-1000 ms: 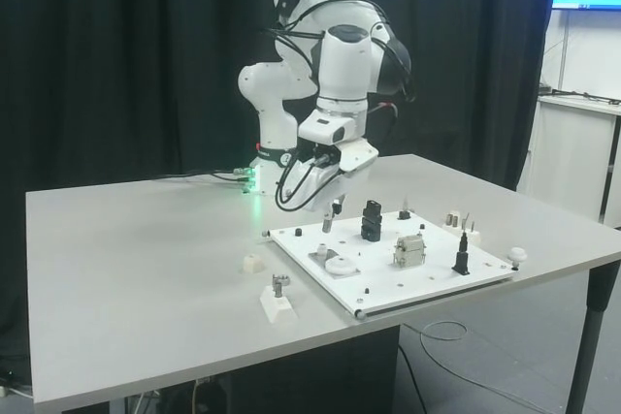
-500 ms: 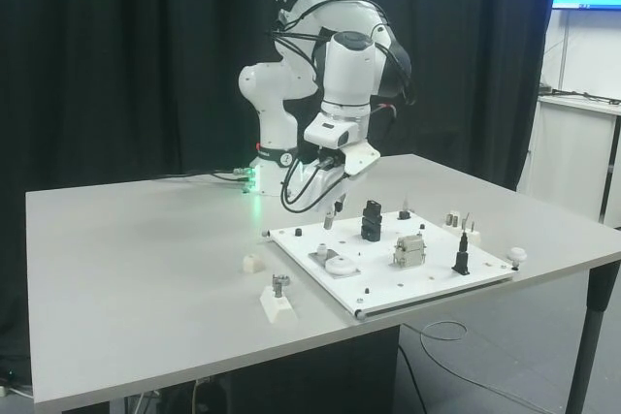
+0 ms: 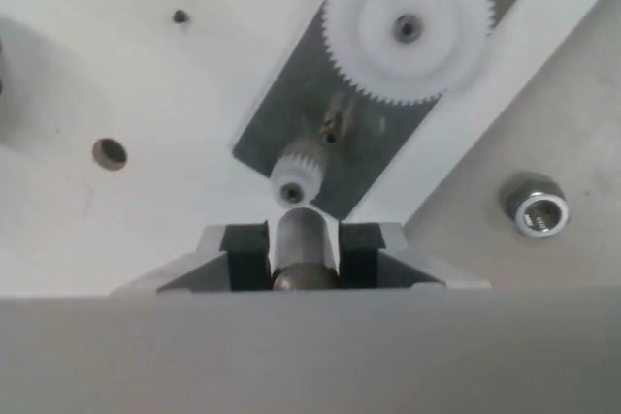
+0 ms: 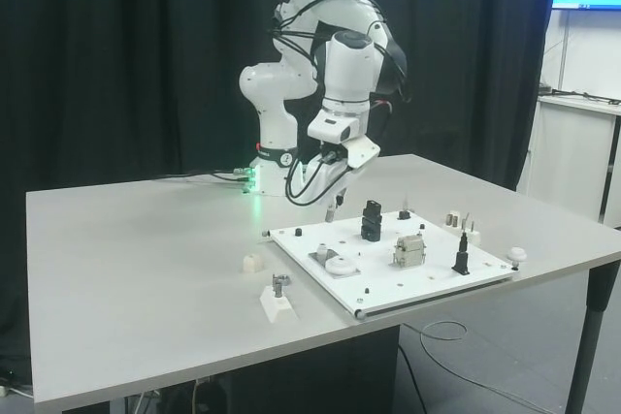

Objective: Insert round peg 4.

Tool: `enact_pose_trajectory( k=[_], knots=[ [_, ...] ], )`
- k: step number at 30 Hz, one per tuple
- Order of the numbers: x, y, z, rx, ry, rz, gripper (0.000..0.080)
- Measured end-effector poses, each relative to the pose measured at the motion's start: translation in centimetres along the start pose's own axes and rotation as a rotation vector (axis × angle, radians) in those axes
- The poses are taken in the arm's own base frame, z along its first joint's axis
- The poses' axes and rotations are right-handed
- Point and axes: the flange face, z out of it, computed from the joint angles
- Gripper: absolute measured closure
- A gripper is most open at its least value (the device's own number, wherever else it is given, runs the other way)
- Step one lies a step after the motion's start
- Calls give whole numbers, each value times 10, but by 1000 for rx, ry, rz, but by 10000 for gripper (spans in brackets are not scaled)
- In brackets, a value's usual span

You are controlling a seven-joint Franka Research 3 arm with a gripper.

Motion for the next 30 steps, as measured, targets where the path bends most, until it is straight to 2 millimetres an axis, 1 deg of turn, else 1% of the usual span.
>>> enact_pose_trajectory(
  k=[8,14,20,30],
  knots=[
    [-18,-6,5,9,17,-16,656],
    [-28,-9,8,19,34,61,656],
    [-34,-15,10,25,59,95,656],
    [-43,-26,13,1,82,54,656]
  ],
)
